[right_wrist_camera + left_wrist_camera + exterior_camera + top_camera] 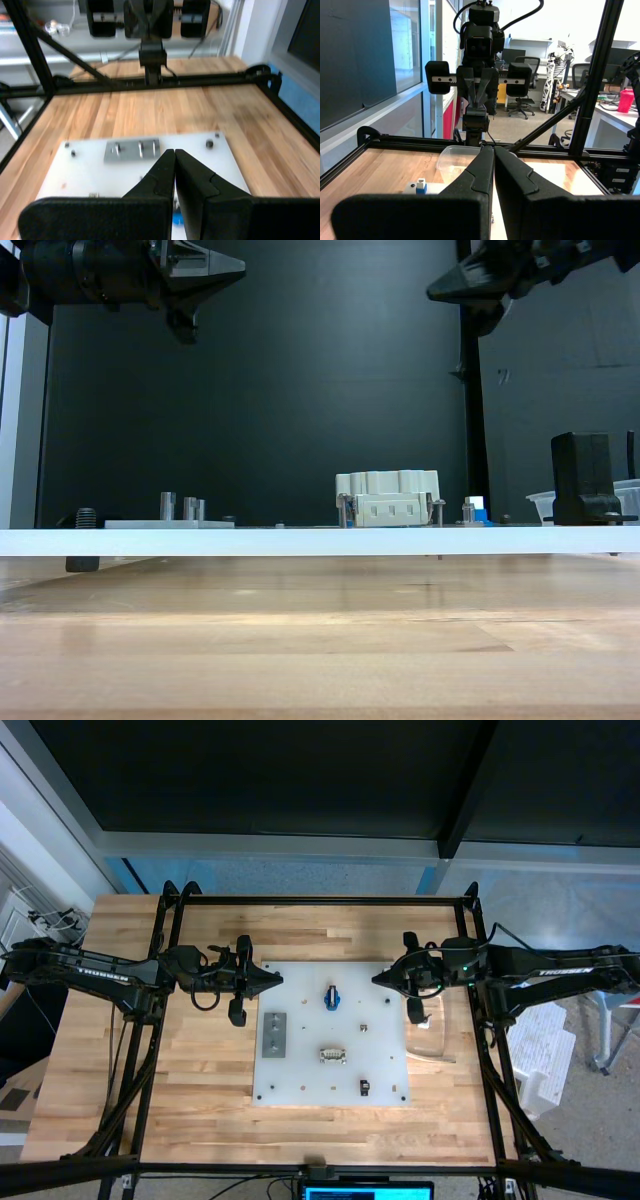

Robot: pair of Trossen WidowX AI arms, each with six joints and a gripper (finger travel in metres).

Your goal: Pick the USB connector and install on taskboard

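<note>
Looking down from the high view, we see the large white square flat taskboard (300, 1065) lying in the middle of the pale wooden table (180, 1070). It carries a small blue fitting (332, 997), a grey rectangular metal block (274, 1034), a small metal socket (333, 1055) and a tiny black socket (365, 1087). A small clear plastic tray (428, 1042) sits just beside the board's right edge.

The left gripper (278, 978) reaches in over the board's far left part, and in its wrist view we find its fingers (482, 167) pressed together with nothing between them. The right gripper (377, 980) points inward over the board's far right part, facing the left one, and its fingers (192, 172) are likewise pressed together on nothing. From the low view we see both hanging well above the board, apart from each other.

We cannot make out the USB connector in any view
</note>
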